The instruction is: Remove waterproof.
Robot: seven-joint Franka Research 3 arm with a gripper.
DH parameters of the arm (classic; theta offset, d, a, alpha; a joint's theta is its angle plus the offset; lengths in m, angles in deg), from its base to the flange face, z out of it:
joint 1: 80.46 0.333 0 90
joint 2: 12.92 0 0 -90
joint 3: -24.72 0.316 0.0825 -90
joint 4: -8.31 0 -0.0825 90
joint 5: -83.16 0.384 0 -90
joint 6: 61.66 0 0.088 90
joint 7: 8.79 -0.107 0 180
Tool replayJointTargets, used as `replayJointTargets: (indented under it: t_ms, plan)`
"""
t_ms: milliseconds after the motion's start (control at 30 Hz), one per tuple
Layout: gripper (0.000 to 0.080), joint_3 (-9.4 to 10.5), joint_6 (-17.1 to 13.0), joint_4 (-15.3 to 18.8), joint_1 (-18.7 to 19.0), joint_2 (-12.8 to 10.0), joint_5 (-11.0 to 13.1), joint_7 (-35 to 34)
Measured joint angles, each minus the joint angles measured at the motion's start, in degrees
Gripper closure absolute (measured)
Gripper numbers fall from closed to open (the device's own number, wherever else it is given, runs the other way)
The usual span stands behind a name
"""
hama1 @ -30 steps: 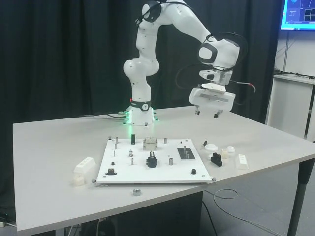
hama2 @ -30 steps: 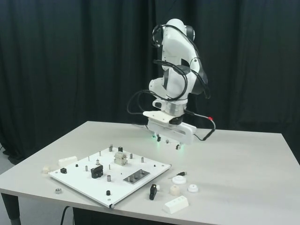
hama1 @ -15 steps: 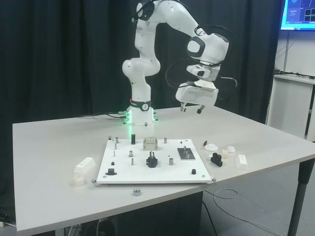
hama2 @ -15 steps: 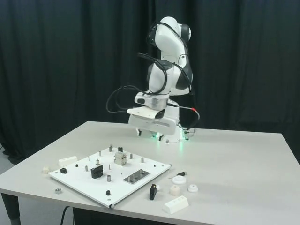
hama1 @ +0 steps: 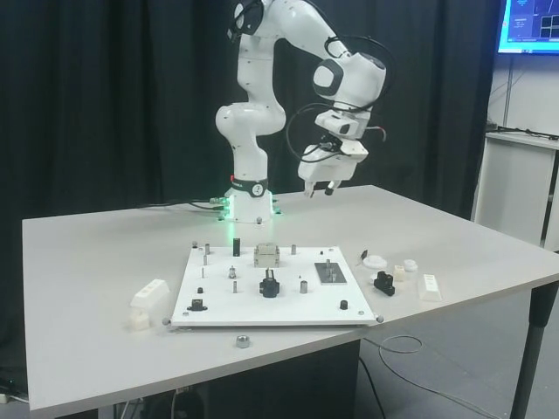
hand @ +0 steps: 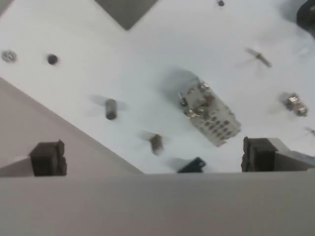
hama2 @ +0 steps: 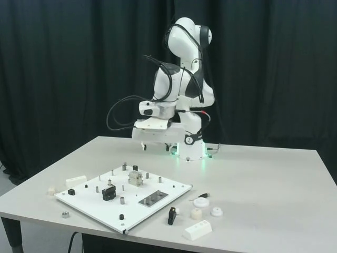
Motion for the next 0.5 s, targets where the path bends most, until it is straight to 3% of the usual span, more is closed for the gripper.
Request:
replayJointTargets:
  t_ms: [267, 500]
  plan:
    - [0.0003, 0.00, -0.3, 0.4, -1.6, 1.3, -0.9, 11.6]
    - [0.0003, 0.00, -1.9, 1.2, -2.9, 2.3, -1.8, 17.4]
